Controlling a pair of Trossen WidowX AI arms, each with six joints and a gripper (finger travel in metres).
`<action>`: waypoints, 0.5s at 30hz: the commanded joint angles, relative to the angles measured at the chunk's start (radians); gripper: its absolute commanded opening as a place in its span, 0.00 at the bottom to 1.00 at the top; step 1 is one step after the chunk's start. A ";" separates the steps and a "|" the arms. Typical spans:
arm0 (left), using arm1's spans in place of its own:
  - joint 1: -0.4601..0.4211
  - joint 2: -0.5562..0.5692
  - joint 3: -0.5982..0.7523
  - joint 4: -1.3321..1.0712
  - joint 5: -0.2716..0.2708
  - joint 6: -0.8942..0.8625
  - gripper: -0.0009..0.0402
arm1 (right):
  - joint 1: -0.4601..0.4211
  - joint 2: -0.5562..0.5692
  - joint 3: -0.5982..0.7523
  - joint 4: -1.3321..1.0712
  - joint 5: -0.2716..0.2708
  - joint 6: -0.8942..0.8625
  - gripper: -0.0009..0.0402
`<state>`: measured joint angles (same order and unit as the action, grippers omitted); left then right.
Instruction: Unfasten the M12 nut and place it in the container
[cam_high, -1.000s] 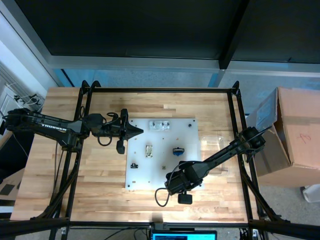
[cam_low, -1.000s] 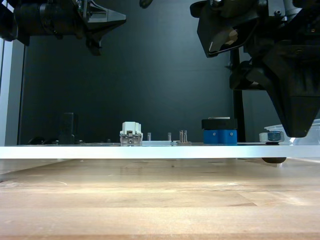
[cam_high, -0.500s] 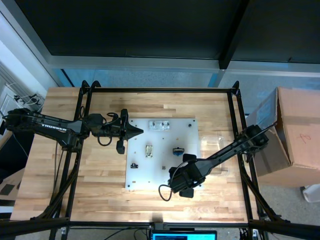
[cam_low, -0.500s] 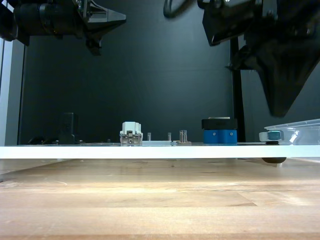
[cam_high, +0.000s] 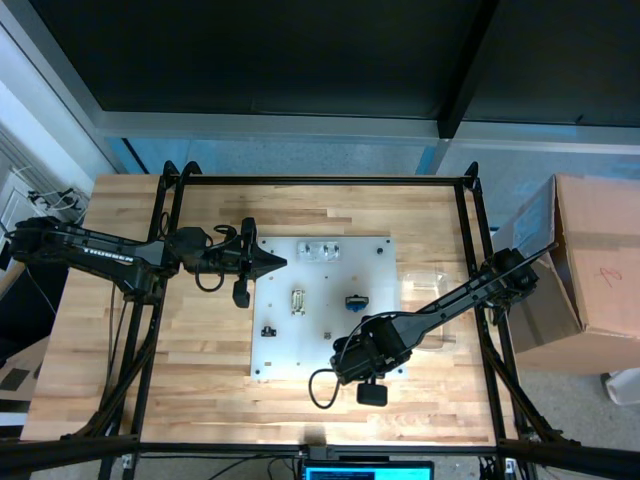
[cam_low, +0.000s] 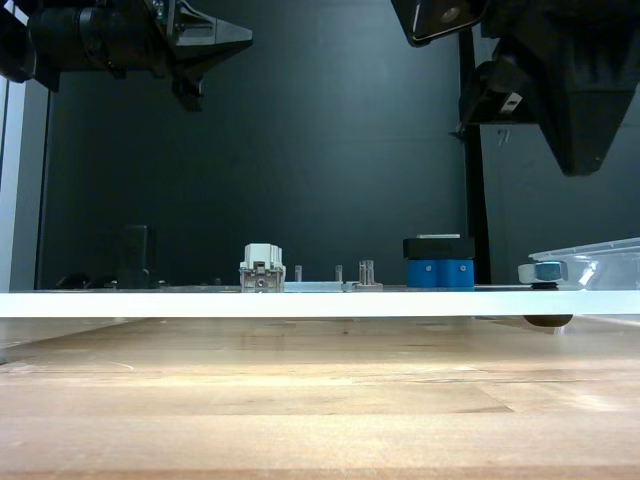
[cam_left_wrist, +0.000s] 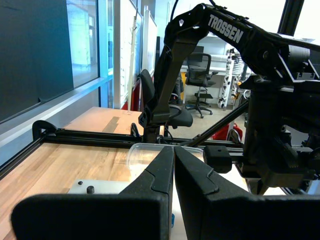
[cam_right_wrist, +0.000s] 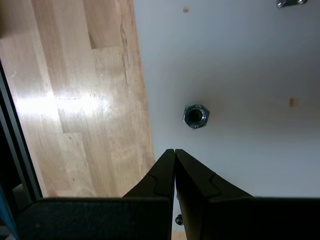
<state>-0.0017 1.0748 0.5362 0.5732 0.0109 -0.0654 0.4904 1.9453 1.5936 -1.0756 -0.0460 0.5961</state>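
The small silver nut (cam_right_wrist: 195, 116) sits on its stud on the white board (cam_right_wrist: 240, 65), and the low view shows it as the nut (cam_low: 545, 271) at the board's right end, in front of the clear container (cam_low: 600, 262). My right gripper (cam_right_wrist: 174, 151) is shut with nothing in it, hanging well above the nut and slightly beside it; it is the right gripper (cam_low: 578, 160) high up in the low view. The container (cam_high: 428, 283) lies right of the board (cam_high: 300, 345). My left gripper (cam_high: 275, 262) hovers shut at the board's far left edge, holding nothing.
A blue block (cam_low: 438, 272) and a grey-white connector (cam_low: 262, 270) stand mid-board. A cardboard box (cam_high: 585, 270) sits beyond the table's right edge. A black frame (cam_high: 320, 181) rings the table.
The right gripper has risen from the nut's level to well above it and its wrist has turned. The nut has stayed on its stud. The left arm has not moved.
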 joint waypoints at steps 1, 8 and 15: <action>0.000 0.000 0.000 0.000 0.000 0.000 0.02 | 0.001 0.028 -0.006 0.014 0.000 -0.002 0.02; 0.000 0.000 0.000 0.000 0.000 0.000 0.02 | 0.001 0.054 -0.048 0.066 0.000 -0.006 0.02; 0.000 0.000 0.000 0.000 0.000 0.000 0.02 | 0.000 0.054 -0.079 0.105 0.001 -0.006 0.02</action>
<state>-0.0017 1.0748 0.5362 0.5728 0.0109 -0.0654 0.4908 1.9987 1.5169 -0.9779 -0.0460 0.5896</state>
